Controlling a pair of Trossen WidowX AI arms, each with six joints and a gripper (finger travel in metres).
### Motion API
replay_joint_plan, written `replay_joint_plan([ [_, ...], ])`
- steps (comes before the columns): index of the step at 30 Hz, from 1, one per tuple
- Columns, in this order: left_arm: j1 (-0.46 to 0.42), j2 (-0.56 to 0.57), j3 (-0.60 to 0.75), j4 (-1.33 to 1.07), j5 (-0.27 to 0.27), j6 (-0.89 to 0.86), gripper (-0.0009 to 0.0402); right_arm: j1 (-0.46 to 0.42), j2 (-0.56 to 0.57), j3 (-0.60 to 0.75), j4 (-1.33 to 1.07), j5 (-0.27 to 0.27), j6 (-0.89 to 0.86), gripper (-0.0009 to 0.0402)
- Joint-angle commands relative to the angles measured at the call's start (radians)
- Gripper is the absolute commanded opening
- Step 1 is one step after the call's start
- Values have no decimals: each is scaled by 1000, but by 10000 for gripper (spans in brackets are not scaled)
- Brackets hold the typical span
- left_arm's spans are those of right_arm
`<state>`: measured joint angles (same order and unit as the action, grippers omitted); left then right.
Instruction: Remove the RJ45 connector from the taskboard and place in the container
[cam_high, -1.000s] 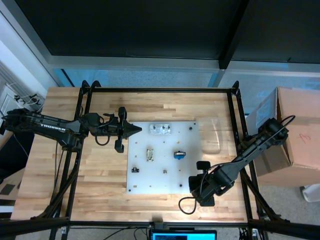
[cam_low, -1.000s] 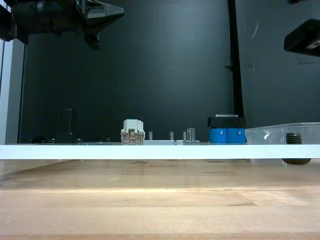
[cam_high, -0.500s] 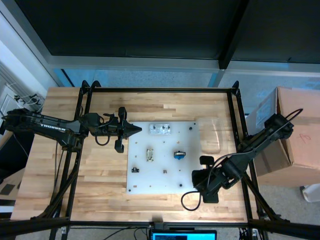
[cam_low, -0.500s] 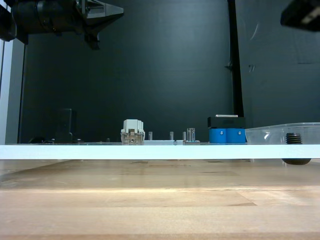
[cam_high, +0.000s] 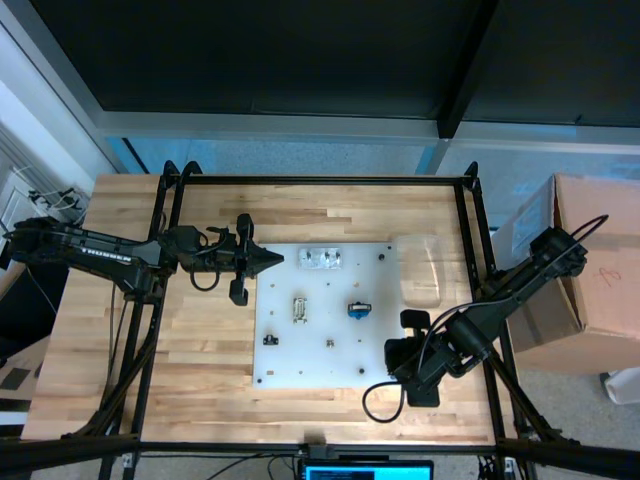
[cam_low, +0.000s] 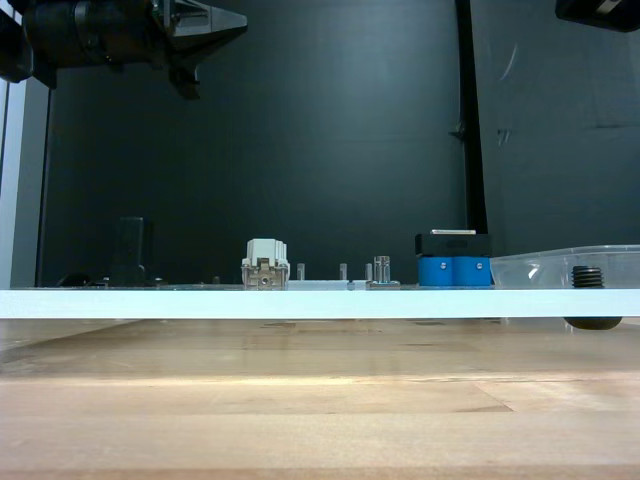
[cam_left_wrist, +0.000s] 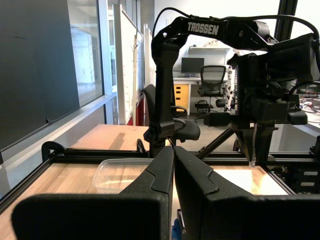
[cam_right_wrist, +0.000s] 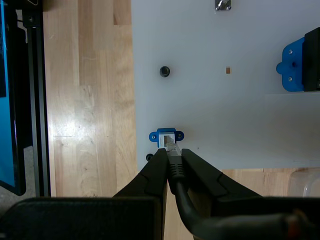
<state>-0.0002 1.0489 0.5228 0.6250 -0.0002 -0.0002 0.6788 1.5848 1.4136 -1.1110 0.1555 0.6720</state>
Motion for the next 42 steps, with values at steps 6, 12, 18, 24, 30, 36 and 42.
replay_joint_plan([
  [6, 0, 0, 0, 0, 0, 0, 0, 23, -38, -47, -14, -19, 3, 0],
  [12, 0, 0, 0, 0, 0, 0, 0, 60, -92, -95, -59, -18, 32, 0],
  [18, 0, 0, 0, 0, 0, 0, 0, 115, -181, -198, -59, -19, 69, 0],
  [24, 0, 0, 0, 0, 0, 0, 0, 173, -272, -299, -59, -23, 114, 0],
  [30, 0, 0, 0, 0, 0, 0, 0, 228, -342, -380, -60, -29, 160, 0],
  [36, 0, 0, 0, 0, 0, 0, 0, 242, -353, -426, -56, -29, 161, 0],
  [42, 0, 0, 0, 0, 0, 0, 0, 243, -345, -451, -44, -25, 158, 0],
])
